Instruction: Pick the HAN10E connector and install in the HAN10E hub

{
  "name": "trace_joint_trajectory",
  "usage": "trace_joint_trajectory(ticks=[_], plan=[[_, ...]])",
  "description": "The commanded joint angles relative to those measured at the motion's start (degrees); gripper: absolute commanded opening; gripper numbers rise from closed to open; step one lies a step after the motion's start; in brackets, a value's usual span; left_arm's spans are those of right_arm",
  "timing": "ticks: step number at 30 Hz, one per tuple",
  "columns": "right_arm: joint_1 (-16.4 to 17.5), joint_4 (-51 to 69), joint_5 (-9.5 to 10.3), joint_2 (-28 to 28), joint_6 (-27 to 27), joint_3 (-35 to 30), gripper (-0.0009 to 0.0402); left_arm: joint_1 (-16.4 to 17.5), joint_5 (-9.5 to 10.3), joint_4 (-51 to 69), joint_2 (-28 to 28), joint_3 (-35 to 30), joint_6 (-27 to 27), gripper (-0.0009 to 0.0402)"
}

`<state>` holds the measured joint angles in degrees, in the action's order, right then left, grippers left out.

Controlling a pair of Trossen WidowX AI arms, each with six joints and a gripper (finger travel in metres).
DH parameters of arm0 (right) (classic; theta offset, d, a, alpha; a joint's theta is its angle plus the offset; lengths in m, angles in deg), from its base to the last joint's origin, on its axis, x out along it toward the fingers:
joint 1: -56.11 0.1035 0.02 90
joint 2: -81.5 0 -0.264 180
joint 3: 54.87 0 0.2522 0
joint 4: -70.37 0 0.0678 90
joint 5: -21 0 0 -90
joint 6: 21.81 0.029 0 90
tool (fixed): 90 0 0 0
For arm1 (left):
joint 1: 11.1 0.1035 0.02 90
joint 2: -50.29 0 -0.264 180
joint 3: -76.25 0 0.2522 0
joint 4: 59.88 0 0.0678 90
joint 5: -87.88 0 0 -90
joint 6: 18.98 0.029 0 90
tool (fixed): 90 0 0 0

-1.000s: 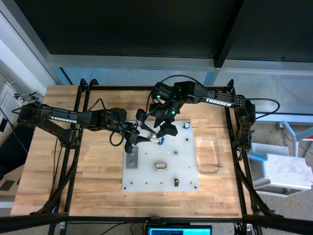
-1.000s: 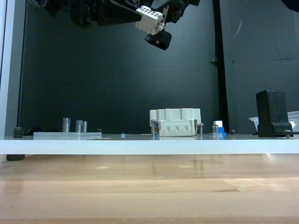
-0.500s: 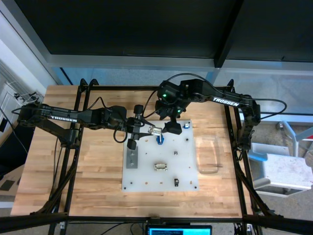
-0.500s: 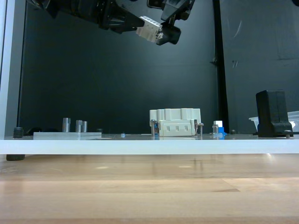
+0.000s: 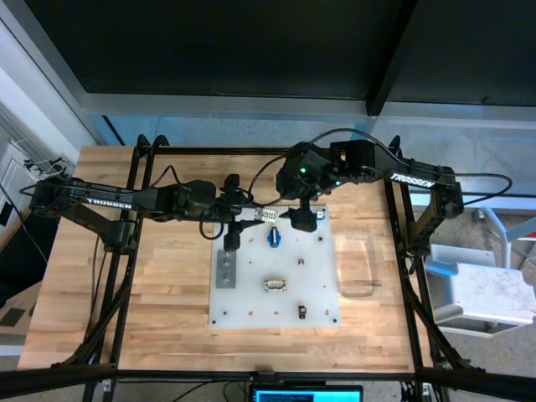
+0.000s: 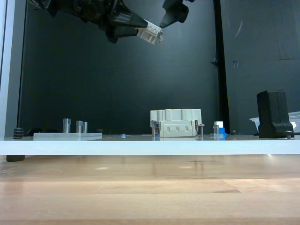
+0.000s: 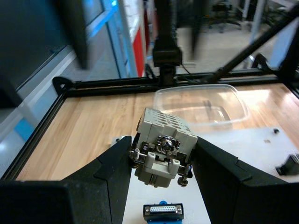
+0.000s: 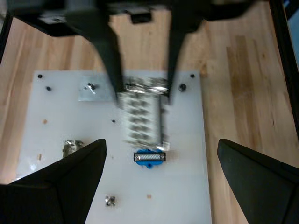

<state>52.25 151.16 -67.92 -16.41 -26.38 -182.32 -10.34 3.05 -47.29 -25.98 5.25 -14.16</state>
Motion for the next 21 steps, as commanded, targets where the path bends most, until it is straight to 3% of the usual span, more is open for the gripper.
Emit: trace_joint_trajectory(ticks=[1, 7, 14, 21], plan=[[1.79, -0.85, -4.85, -0.28, 0.26, 0.00, 0.0334, 0.02, 0.26, -2.49, 0.02, -0.02, -3.06, 0.0101], [1.99, -2.64, -6.10, -0.35, 2.67, 0.00, 0.0334, -0.02, 0.24, -3.87, 0.04, -0.15, -3.72, 0.0101], [2.03, -2.62, -6.05, -1.49, 2.64, 0.09, 0.0334, 0.00, 0.28, -3.87, 0.07, -0.15, -9.70, 0.0101], [2.12, -1.44, -5.55, -3.45, 2.10, 0.39, 0.0334, 0.00, 0.26, -3.82, 0.07, -0.15, -10.38, 0.0101]])
